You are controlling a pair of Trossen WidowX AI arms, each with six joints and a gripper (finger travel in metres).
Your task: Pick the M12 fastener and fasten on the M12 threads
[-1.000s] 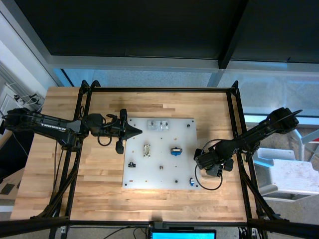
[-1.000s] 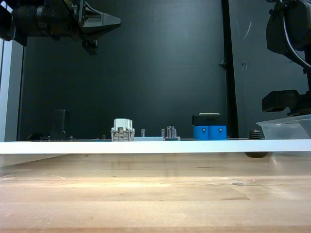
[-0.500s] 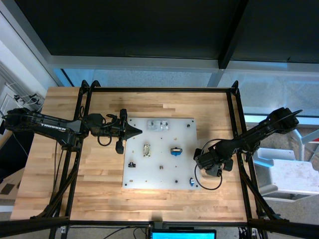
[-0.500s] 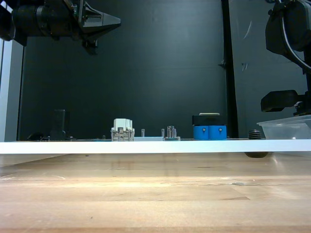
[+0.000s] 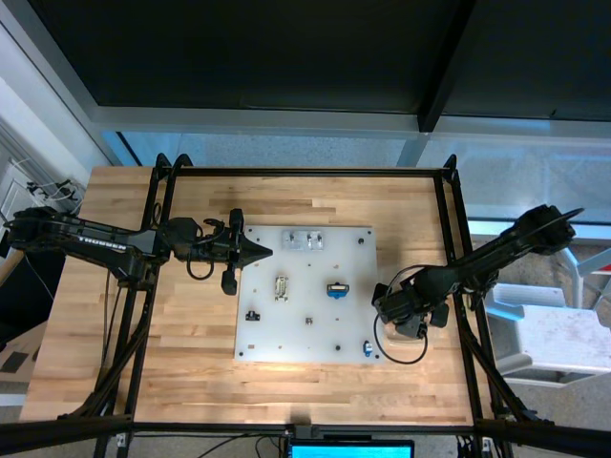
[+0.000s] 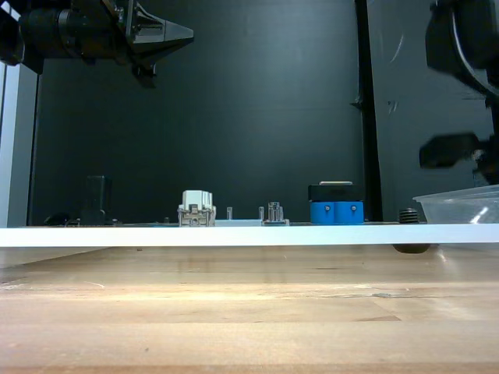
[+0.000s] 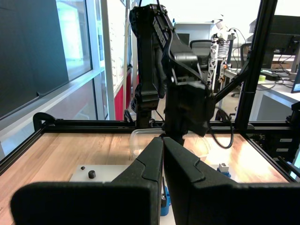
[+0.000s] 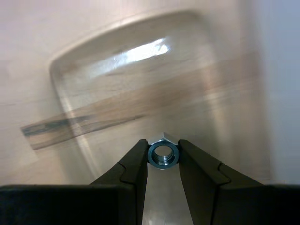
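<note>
The nut [image 8: 163, 156] looked like bright, smooth metal, pinched between the matt black plastic fingers [image 8: 133, 173] of the right gripper [image 8: 163, 151] over the clear, glossy plastic tray [image 8: 93, 38]. The left gripper [image 7: 163, 140], the same dull black, hung closed above the board's far left corner. I saw the board [image 5: 263, 334] as smooth matt white, the table [image 5: 315, 391] as grained, faintly shiny wood, and the stud [image 6: 408, 215] as ribbed and black.

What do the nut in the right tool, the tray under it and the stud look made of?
Nut: bare silvery metal, shiny, threaded bore, gripped by the right tool above the tray. Tray: clear, glossy, likely plastic; see-through with bright glare. Stud: dark, ribbed; metal or plastic, cannot tell. Left tool: shut, parked over the board's far left corner.
</note>
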